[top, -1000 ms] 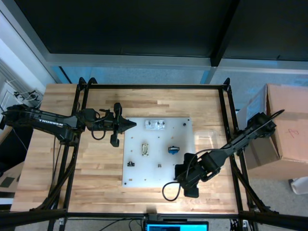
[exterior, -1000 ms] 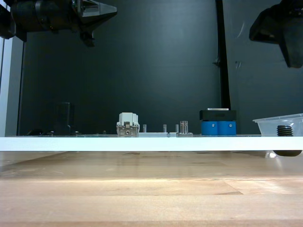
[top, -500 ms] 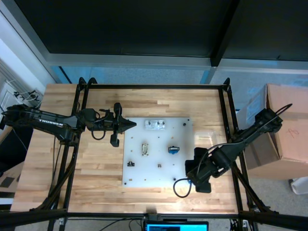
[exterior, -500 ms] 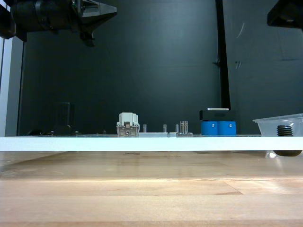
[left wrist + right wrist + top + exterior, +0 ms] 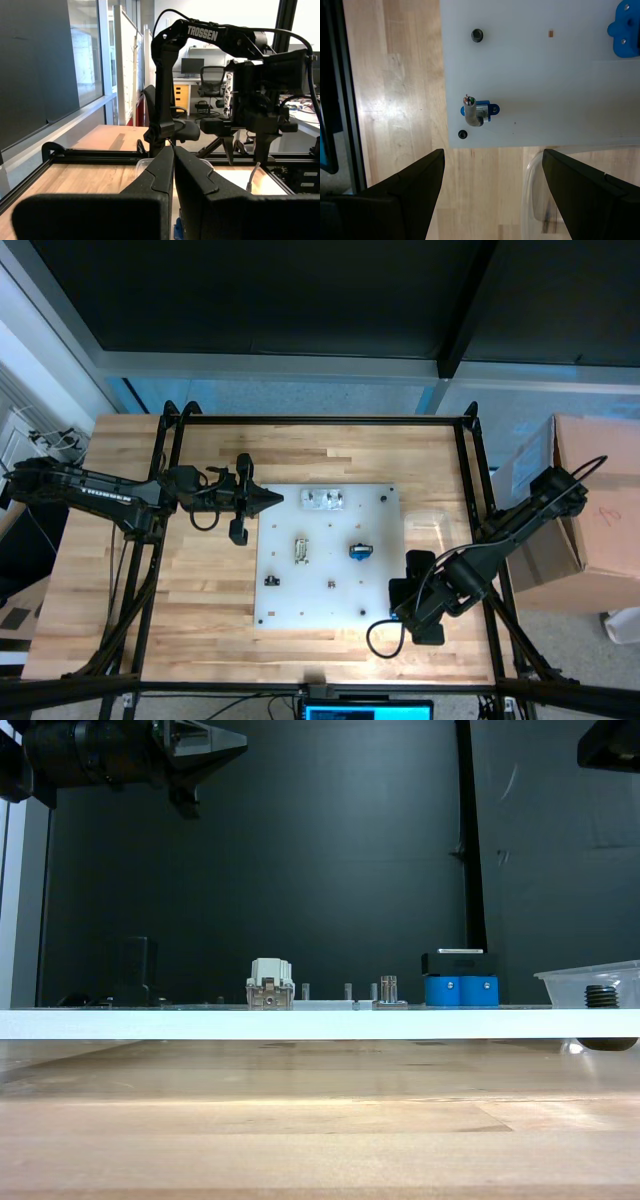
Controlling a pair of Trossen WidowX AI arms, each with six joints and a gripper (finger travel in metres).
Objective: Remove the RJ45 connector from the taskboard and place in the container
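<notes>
The RJ45 connector (image 5: pixel 473 111), a short grey cable stub with coloured wire ends, sits in its blue seat near a corner of the white taskboard (image 5: pixel 545 90). Nothing holds it. My right gripper (image 5: pixel 492 170) hangs high above that corner, wide open, one dark finger (image 5: pixel 415 195) on each side, well clear of the connector. In the high view the right gripper (image 5: pixel 402 595) covers the connector at the board's front right. The clear container (image 5: pixel 428 525) stands just right of the board. My left gripper (image 5: pixel 268 499) hovers shut above the board's left edge (image 5: pixel 173 165).
The board (image 5: pixel 290 580) also carries a white socket (image 5: pixel 300 550), metal posts (image 5: pixel 322 499) and a blue block (image 5: pixel 360 551). A black frame (image 5: pixel 320 420) rings the table. A cardboard box (image 5: pixel 595 510) stands off the right side.
The right gripper has risen and shifted right, from over the board's front right toward its edge, leaving most of the low view. The connector and the left arm have not moved.
</notes>
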